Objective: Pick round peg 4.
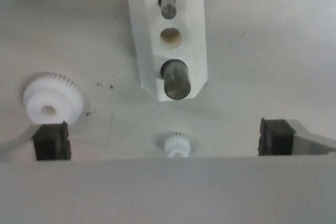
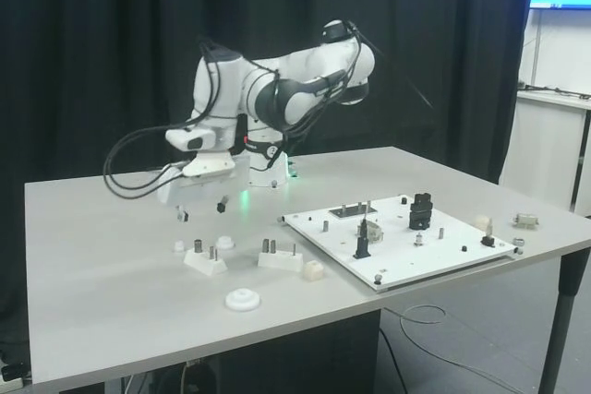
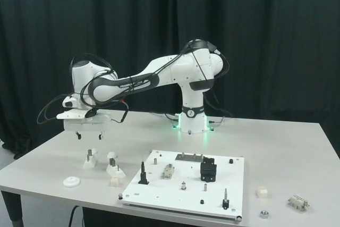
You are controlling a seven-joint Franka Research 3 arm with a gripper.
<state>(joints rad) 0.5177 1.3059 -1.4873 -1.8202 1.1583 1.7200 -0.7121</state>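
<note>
Round peg 4 [image 1: 175, 78] stood upright in the end hole of a white peg holder [image 1: 169, 30], the largest peg of the row (I took the widest one for number 4). From my remote station I logged the gripper [image 1: 164, 139] hovering above the table [image 1: 273, 51], its two black fingertips [image 1: 51, 141] spread wide apart and clamped on nothing. The peg lay between the fingers' line and just ahead of it, untouched. Next hole along the holder: vacant. Beyond it, two narrower pegs [image 1: 167, 4] seated. Small white gear [image 1: 176, 144]: on the table directly under the gripper, just beside the holder's end. Larger white gear [image 1: 51, 99]: near one fingertip, apart from the holder. Second peg holder [image 2: 281, 256] and white assembly board [image 2: 397, 239]: farther along the table, well apart from the gripper.
</note>
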